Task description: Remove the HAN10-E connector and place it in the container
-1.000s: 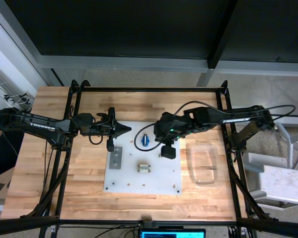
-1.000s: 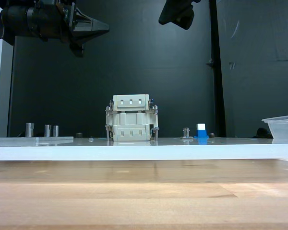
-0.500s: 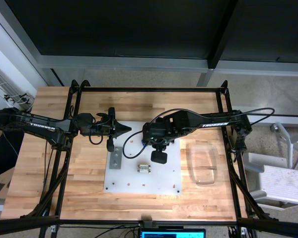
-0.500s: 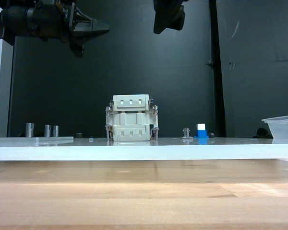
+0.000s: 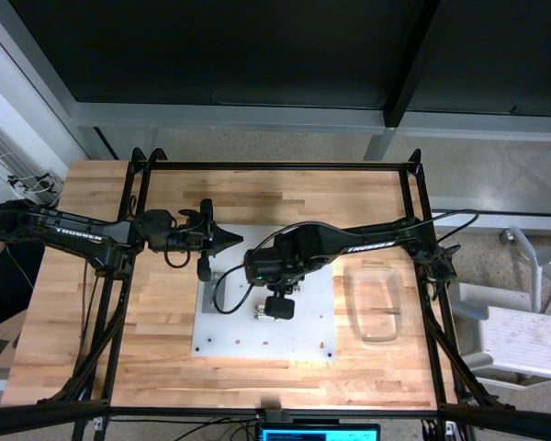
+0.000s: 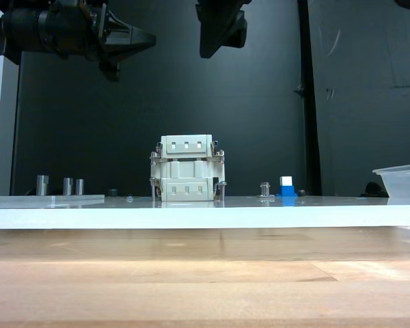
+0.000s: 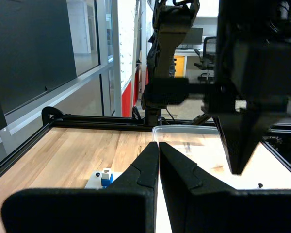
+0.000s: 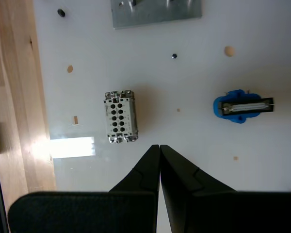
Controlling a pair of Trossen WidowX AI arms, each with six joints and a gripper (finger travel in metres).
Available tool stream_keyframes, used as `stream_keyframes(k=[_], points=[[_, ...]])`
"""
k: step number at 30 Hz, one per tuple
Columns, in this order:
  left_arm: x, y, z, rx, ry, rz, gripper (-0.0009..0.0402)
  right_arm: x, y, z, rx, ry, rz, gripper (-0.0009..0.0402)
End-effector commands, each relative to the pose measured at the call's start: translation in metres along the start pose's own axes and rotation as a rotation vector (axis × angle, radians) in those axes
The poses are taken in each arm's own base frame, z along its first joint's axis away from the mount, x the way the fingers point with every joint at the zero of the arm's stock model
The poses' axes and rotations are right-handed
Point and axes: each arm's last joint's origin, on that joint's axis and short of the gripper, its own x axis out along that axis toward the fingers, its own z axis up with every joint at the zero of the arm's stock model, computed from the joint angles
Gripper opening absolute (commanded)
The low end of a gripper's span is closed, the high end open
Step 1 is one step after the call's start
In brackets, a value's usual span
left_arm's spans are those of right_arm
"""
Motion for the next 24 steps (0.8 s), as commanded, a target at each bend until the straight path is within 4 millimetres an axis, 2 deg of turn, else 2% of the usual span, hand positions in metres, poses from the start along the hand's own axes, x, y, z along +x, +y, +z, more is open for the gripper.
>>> stream_keyframes(k=[1, 7, 13, 17, 24], points=[[0.0, 0.0, 0.0, 0.0, 0.0, 0.0, 0.0, 0.008, 0.006, 0.002, -0.004, 0.022, 0.032, 0.0], [0.0, 0.0, 0.0, 0.0, 0.0, 0.0, 0.0, 0.022, 0.013, 0.004, -0.017, 0.043, 0.037, 0.0], [0.0, 0.0, 0.0, 0.0, 0.0, 0.0, 0.0, 0.027, 0.018, 0.002, -0.053, 0.047, 0.038, 0.0011], [0.0, 0.0, 0.0, 0.0, 0.0, 0.0, 0.0, 0.032, 0.021, 0.003, -0.057, 0.042, 0.033, 0.005], [0.0, 0.0, 0.0, 0.0, -0.001, 0.0, 0.0, 0.045, 0.025, 0.004, -0.058, 0.053, 0.041, 0.0151]])
